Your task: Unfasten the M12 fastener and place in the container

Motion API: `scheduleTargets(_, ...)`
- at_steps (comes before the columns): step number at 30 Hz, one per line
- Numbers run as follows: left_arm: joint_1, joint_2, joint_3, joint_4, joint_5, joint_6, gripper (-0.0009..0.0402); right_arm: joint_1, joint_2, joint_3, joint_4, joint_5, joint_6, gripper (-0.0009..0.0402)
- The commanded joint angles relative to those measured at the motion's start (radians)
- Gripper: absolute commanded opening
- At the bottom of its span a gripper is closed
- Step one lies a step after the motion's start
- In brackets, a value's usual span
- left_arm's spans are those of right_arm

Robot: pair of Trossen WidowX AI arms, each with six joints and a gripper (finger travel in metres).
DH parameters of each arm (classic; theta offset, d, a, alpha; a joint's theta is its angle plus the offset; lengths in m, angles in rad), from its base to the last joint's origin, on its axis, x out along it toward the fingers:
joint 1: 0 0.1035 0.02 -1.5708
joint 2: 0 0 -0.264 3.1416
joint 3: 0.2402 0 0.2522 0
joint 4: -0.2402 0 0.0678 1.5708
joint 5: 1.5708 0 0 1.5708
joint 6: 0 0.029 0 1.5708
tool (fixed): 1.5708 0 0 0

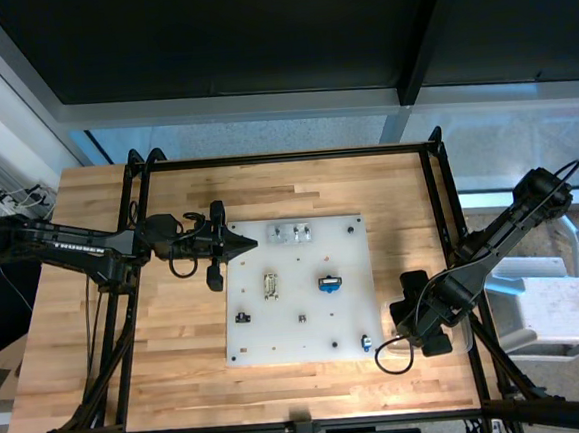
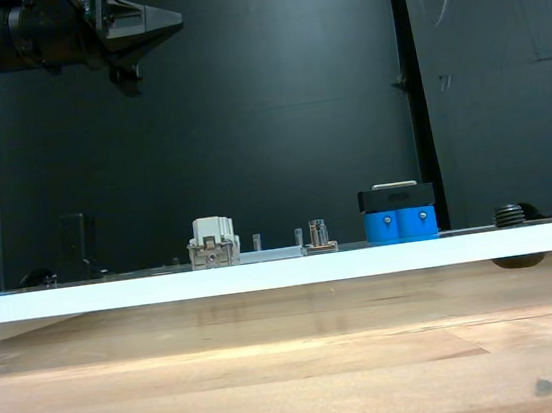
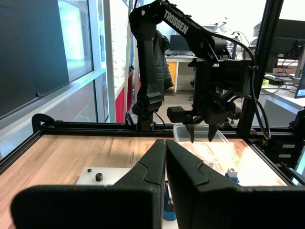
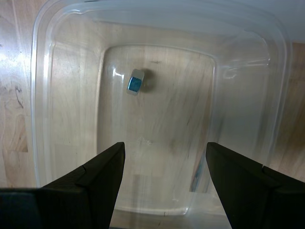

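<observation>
Seen from above, my right end effector (image 1: pixel 418 314) covers most of the container (image 4: pixel 40 105), which sits at about 4 o'clock off the white board (image 1: pixel 278 328). Only the right wrist camera shows the M12 fastener (image 4: pixel 136 82), lying loose on the tub's floor. The fingers are spread wide above it and hold nothing. The stud (image 2: pixel 509 215) shows bare ribs. My left end effector (image 1: pixel 247 244) hovers at the board's 10 o'clock edge, pinched together and empty, with its arm stretched level.

Container (image 4: pixel 42 95) under right hand (image 4: pixel 164 147) holds nut (image 4: pixel 136 82); left hand (image 3: pixel 165 142) overhangs board (image 1: pixel 297 311).
</observation>
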Motion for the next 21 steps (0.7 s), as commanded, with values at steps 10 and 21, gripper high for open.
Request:
scheduleTargets(10, 0.0, 0.0, 0.0, 0.0, 0.0, 0.0, 0.0, 0.0, 0.001, 0.0, 0.008, 0.002, 0.0, 0.0238)
scheduleTargets(21, 0.0, 0.0, 0.0, 0.0, 0.0, 0.0, 0.0, 0.0, 0.0, 0.0, 0.008, 0.002, 0.0, 0.0238)
